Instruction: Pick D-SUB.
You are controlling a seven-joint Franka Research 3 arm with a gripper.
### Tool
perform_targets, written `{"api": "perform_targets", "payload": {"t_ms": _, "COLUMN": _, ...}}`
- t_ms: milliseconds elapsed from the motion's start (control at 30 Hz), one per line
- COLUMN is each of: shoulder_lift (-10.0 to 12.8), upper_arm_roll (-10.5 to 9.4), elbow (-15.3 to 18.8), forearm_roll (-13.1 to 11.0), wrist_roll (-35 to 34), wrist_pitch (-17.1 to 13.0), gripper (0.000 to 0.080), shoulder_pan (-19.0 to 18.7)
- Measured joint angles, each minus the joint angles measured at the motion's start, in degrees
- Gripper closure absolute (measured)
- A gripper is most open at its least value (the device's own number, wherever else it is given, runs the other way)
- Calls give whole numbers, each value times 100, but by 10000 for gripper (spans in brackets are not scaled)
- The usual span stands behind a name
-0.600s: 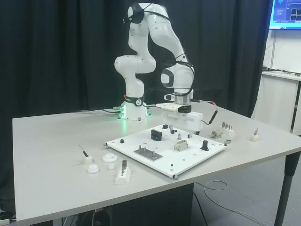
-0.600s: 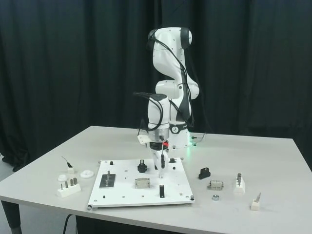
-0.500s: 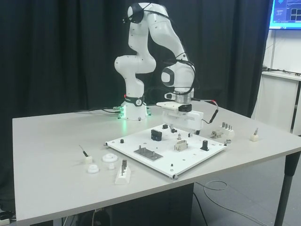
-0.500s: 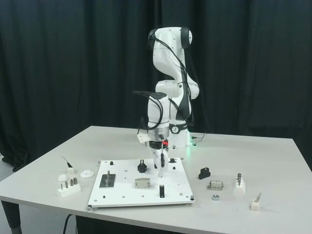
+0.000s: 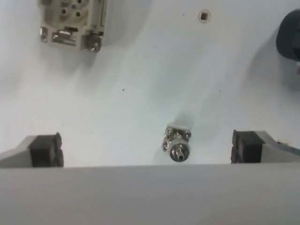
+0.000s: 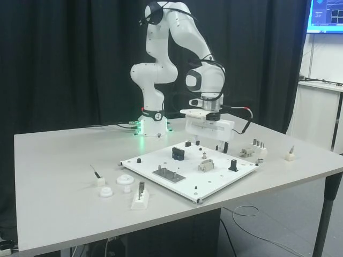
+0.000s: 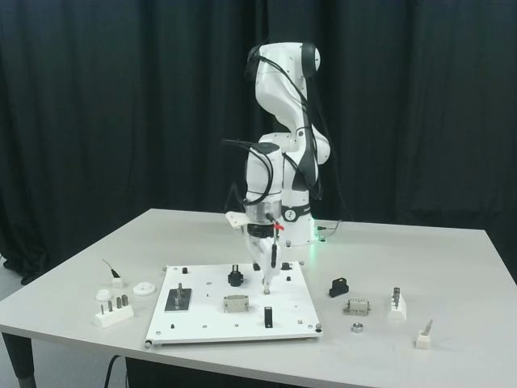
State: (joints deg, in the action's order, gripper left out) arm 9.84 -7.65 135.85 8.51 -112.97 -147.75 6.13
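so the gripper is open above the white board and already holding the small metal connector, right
Not holding it. In the wrist view the gripper is open above the white board, but the small metal connector stands on the board between the fingers, untouched.

We hang the gripper (image 5: 145,149) with fingers spread wide above the white board (image 6: 214,184). Between the pads (image 5: 46,150) stands only a small upright metal stud (image 5: 177,146), with bare board on either side. A multi-pin connector (image 5: 71,22) sits well apart, and a black part (image 5: 289,33), seemingly a knob, stands near the right pad.
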Motion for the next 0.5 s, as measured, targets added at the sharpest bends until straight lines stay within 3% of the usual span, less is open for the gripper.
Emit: {"api": "perform_targets", "payload": {"t_ms": 500, "shoulder_lift": -257, "upper_arm_roll": -22, "elbow": 7, "forearm_roll": 54, "wrist_roll": 706, "wrist_pitch": 302, "gripper": 3, "shoulder_pan": -78}}
